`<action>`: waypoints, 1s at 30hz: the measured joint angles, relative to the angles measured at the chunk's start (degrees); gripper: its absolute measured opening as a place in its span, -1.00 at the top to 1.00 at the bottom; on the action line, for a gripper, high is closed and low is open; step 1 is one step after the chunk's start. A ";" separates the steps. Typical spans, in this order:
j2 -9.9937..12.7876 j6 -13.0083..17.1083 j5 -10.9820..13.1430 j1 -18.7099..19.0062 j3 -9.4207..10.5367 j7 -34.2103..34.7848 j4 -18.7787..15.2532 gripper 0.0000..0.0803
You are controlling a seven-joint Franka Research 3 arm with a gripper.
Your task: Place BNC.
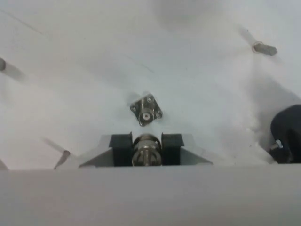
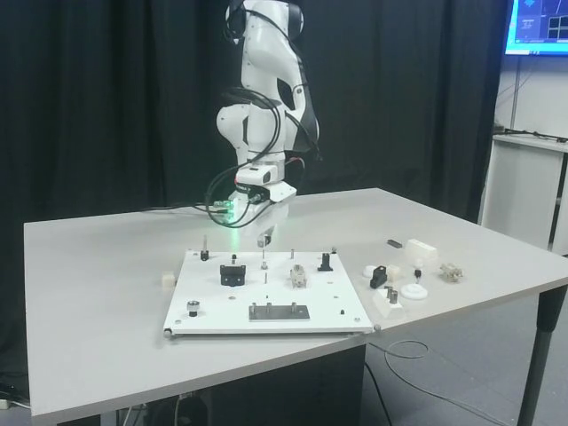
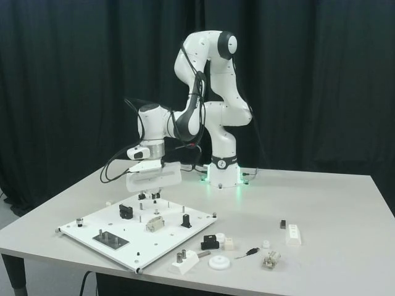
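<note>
On the grey tabletop (image 2: 89,266) lies a white board (image 2: 266,306). Above it hangs the end effector (image 1: 146,149), pinching the BNC plug (image 1: 146,151) between its black pads. Just under it sits the small square socket (image 1: 146,110). Off to the right, little loose parts (image 2: 404,271) are too small to name.

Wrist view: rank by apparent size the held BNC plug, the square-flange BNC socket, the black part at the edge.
1. BNC plug in the gripper; near the camera, so inflated.
2. Black part, cut off by the frame; could rank first.
3. BNC socket on the white board.
</note>
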 joint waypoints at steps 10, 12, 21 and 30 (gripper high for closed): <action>0.06 0.09 -0.08 0.00 -0.51 0.00 0.10 0.68; 0.15 0.18 -0.08 0.00 -0.57 0.00 0.14 0.68; 0.77 1.07 -0.08 0.00 -0.65 0.00 0.20 0.68; 1.28 1.89 -0.08 0.00 -0.65 0.00 0.24 0.68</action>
